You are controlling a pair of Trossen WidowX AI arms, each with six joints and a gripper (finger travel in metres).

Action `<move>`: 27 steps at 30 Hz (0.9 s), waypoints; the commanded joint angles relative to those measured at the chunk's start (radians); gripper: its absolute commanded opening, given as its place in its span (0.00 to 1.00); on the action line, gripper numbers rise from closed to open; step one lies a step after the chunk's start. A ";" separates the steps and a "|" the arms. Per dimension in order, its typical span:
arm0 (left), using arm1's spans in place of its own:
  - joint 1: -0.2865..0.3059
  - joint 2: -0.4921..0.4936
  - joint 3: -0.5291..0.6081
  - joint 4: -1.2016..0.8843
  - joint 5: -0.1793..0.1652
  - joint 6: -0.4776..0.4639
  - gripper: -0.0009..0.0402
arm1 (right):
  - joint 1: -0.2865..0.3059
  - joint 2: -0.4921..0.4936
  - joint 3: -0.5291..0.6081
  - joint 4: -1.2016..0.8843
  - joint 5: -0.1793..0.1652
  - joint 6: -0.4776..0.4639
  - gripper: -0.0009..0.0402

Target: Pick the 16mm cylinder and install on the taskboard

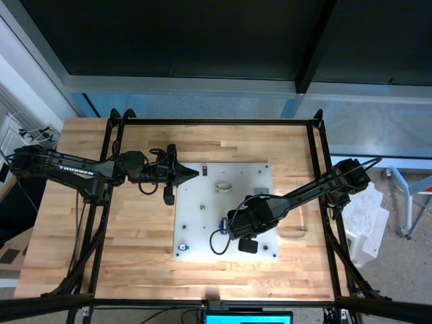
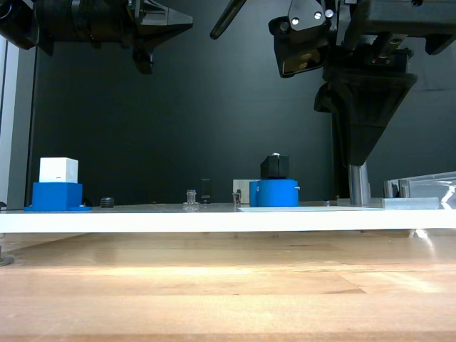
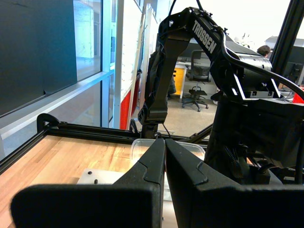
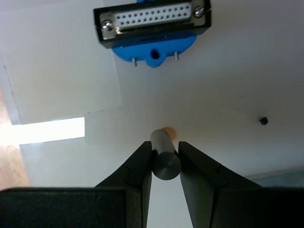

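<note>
The 16mm cylinder [image 4: 165, 156], a short silvery-grey peg, stands upright with my right gripper [image 4: 164, 151] shut on it. Its lower end meets the white taskboard [image 4: 228, 71] beside a small orange-rimmed hole [image 4: 168, 130]. In the low view the cylinder [image 2: 358, 185] hangs from the right gripper's fingers [image 2: 363, 135] down to the taskboard [image 2: 214, 221]. From above, the right gripper [image 1: 228, 228] hides the peg over the taskboard [image 1: 202, 226]. My left gripper [image 1: 192, 173] hovers shut, holding nothing, above the board's left edge; its fingers [image 3: 156, 161] press together.
A blue fitting with a D-sub connector [image 4: 153, 26] sits just beyond the peg. A blue round fitting [image 2: 276, 192] and a blue block with a white cube [image 2: 57, 189] stand on the board. A clear plastic tray [image 1: 295, 228] lies right of the board. Black frame rails [image 1: 216, 122] ring the table.
</note>
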 commanded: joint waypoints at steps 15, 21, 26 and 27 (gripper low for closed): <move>0.000 0.000 0.000 0.000 0.000 0.000 0.02 | -0.003 0.000 -0.005 0.000 0.006 0.001 0.02; 0.000 0.000 0.000 0.000 0.000 0.000 0.02 | -0.004 0.000 -0.005 0.000 0.006 0.001 0.05; 0.000 0.000 0.000 0.000 0.000 0.000 0.02 | -0.003 0.000 -0.005 0.000 0.006 0.002 0.13; 0.000 0.000 0.000 0.000 0.000 0.000 0.02 | -0.003 0.000 -0.005 0.000 0.006 0.002 0.15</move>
